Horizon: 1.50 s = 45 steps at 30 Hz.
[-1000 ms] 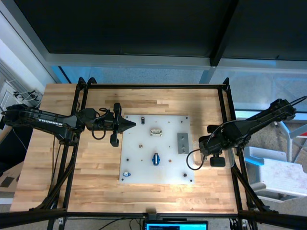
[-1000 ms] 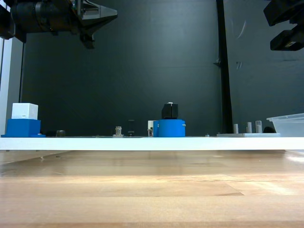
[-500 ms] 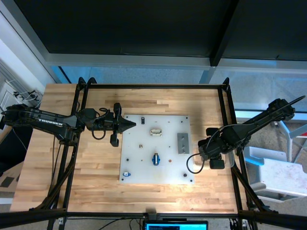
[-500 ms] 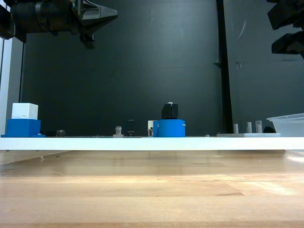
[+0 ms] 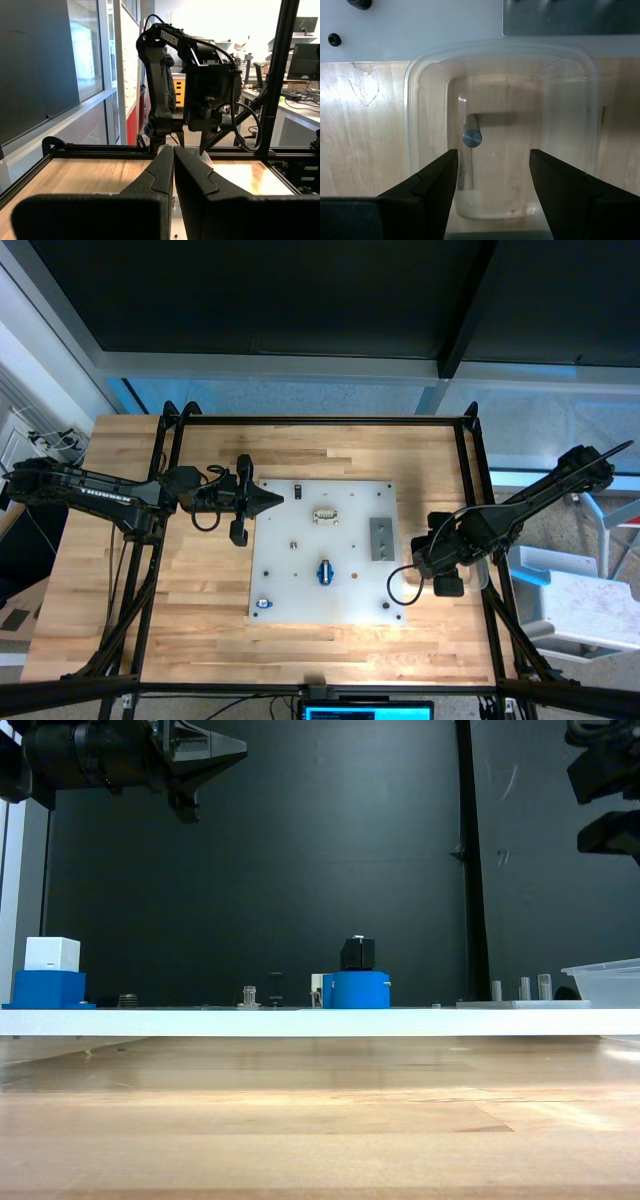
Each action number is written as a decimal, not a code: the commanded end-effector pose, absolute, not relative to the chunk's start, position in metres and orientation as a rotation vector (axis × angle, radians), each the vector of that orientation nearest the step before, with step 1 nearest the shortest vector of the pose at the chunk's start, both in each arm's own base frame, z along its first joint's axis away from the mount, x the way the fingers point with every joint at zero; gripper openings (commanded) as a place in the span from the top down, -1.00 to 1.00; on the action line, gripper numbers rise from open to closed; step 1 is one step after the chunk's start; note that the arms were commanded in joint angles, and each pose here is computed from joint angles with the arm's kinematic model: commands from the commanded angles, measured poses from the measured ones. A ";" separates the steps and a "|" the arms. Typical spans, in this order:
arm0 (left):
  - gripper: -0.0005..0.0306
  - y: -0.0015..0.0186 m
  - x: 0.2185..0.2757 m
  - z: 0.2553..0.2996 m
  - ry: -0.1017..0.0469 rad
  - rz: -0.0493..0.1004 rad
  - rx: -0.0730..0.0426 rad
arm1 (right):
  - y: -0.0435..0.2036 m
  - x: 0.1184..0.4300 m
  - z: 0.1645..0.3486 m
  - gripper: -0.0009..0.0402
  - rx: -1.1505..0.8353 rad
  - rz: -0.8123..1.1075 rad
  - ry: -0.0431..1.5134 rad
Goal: Pick the 16mm cylinder and place it in the taskboard
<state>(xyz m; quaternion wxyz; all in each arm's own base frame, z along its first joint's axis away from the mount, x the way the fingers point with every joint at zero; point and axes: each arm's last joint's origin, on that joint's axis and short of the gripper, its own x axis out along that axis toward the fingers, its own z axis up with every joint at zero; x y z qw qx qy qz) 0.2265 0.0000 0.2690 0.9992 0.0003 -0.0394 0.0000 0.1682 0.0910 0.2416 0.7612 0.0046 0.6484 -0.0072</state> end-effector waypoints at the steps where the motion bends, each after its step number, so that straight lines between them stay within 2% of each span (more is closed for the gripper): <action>1: 0.96 0.0000 0.2265 0.2690 -0.078 0.000 0.001 | 0.092 0.168 0.236 -0.04 0.014 -0.010 1.408; 14: 0.96 0.0000 0.2265 0.2690 -0.078 0.000 0.001 | 0.095 0.166 0.219 -0.04 0.053 -0.019 1.389; 45: 0.96 0.0000 0.2265 0.2690 -0.078 0.000 0.001 | 0.098 0.163 0.199 -0.04 0.055 -0.019 1.393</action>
